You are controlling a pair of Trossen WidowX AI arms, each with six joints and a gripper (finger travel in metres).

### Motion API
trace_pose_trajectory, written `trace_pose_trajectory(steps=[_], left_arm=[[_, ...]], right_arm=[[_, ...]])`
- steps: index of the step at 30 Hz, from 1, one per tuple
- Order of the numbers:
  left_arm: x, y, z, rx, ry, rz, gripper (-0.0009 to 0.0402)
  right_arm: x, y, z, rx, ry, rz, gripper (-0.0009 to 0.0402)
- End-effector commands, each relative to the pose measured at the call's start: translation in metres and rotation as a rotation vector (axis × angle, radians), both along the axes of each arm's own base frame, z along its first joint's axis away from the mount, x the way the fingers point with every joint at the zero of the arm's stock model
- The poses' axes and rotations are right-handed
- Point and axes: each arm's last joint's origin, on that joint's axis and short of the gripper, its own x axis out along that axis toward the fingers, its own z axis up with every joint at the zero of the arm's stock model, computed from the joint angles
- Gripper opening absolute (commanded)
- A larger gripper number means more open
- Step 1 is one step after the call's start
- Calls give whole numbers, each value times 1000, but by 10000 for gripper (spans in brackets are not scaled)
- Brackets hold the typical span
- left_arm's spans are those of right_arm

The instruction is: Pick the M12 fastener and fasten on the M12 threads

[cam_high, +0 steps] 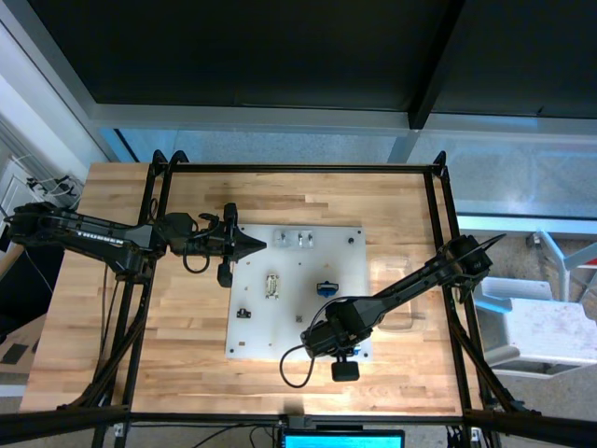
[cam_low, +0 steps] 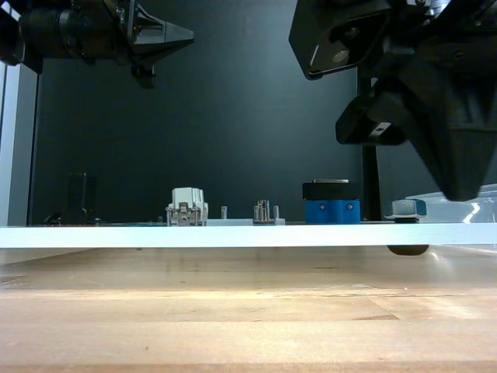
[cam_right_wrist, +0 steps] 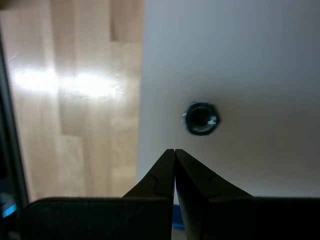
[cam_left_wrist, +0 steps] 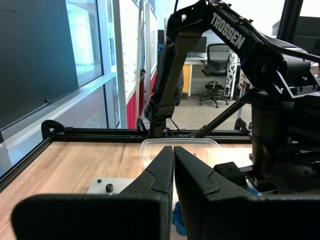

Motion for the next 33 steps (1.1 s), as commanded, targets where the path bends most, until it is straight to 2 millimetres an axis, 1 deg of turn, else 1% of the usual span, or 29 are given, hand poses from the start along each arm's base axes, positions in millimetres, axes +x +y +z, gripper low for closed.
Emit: trace_pose_trajectory(steps=[1,6,9,15,18,21,25,27,31,33], left_arm=[[0,0,0,0,0,0,0],[0,0,0,0,0,0,0],[0,0,0,0,0,0,0],[0,0,0,0,0,0,0],[0,0,0,0,0,0,0],[0,0,0,0,0,0,0],[0,0,0,0,0,0,0],[0,0,0,0,0,0,0],[0,0,0,0,0,0,0],[0,0,0,0,0,0,0]], right_arm=[[1,-2,3,-63,-24,-15,0],[2,-5,4,-152,-57,-43,0],[2,-5,2,-156,-56,-43,0],[5,-3,-9,-148,-33,-39,0],[5,-3,-9,-146,-35,-43,0],[5,-2,-6,-98,-19,-35,0],[3,4,1,78,28,35,0],[1,5,4,135,47,76,0],[0,4,4,121,53,73,0],[0,3,4,78,37,44,0]])
